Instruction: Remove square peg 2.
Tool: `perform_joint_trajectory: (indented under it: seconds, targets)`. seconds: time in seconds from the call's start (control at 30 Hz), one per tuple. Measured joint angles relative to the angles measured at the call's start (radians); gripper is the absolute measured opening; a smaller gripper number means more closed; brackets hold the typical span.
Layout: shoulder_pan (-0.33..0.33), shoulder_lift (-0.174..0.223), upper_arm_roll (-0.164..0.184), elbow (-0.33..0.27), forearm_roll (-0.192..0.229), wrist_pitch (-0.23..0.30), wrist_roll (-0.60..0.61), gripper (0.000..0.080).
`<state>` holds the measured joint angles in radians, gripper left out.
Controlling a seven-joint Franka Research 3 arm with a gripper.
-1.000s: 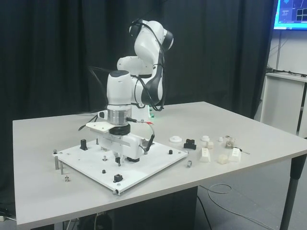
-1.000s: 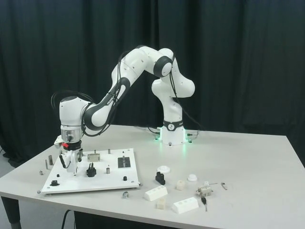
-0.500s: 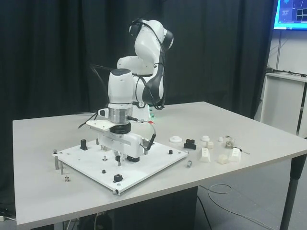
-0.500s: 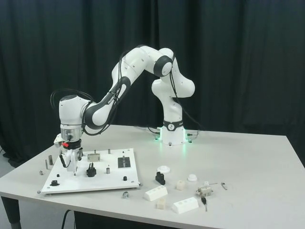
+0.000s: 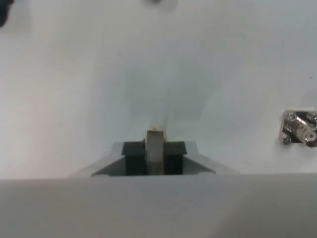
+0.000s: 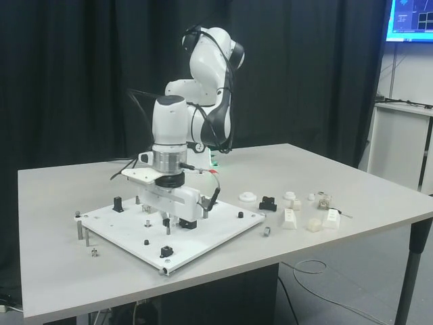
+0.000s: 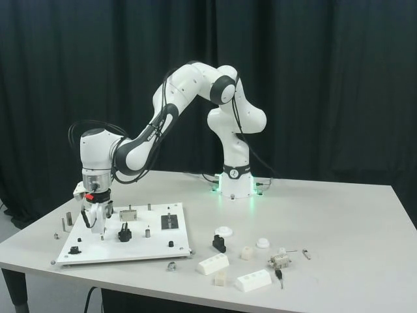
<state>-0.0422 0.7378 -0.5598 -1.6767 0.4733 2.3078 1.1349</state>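
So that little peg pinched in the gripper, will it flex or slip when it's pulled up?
The peg looks like a short, straight-sided bar, so probably stiff. The gripper pads press its flat faces, so twisting seems unlikely. Its smooth surface might slip if the white board holds it tightly.

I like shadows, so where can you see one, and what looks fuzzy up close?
Wrist view: a soft grey shadow spreads over the white board beyond the peg, and the tool's body fills the near edge as a fuzzy grey band. First room view: the board casts a faint shadow on the table.
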Motion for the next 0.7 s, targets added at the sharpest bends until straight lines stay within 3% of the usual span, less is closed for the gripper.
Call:
perform_joint_trajectory:
  seconds: [0.7]
  targets:
    - [0.001, -0.002, 0.000, 0.003, -0.017, -0.005, 0.000, 0.0071]
